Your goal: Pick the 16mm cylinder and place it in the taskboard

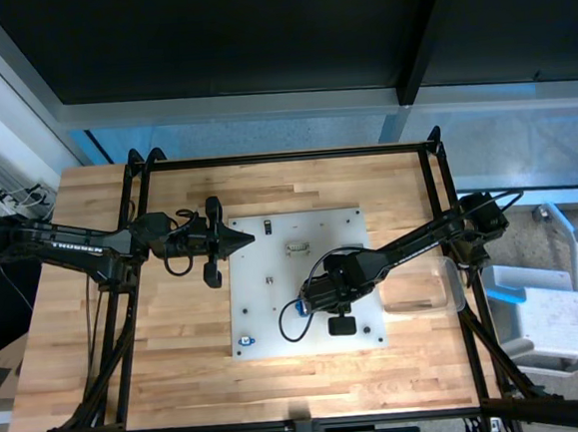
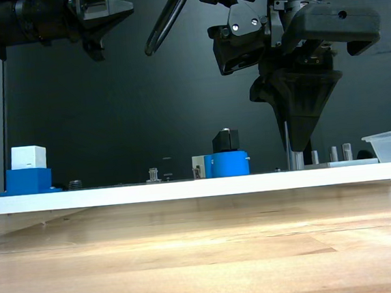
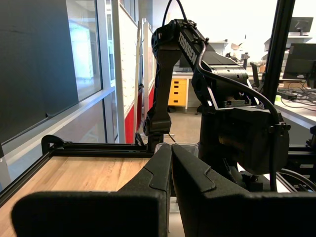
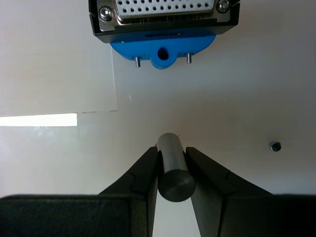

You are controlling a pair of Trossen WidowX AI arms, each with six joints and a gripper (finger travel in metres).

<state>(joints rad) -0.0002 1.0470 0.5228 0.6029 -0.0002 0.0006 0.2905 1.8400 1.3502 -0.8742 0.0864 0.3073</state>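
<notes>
The 16mm cylinder (image 4: 173,165) is a grey metal peg held upright between the fingers of my right gripper (image 4: 171,152), which is shut on it. That gripper (image 2: 298,141) points straight down over the white taskboard (image 1: 277,317), near its front middle. In the low view the cylinder (image 2: 288,145) hangs beside the fingers with its lower end at board level; I cannot tell if it touches. My left gripper (image 1: 239,238) hovers high over the board's left edge, shut and empty (image 3: 171,165).
A blue-backed connector (image 4: 163,44) sits on the board just beyond the cylinder. A blue round fitting (image 2: 228,163), a blue block with a white cube (image 2: 28,171) and small pegs (image 2: 333,153) stand on the board. A clear tray (image 1: 420,286) lies at its right.
</notes>
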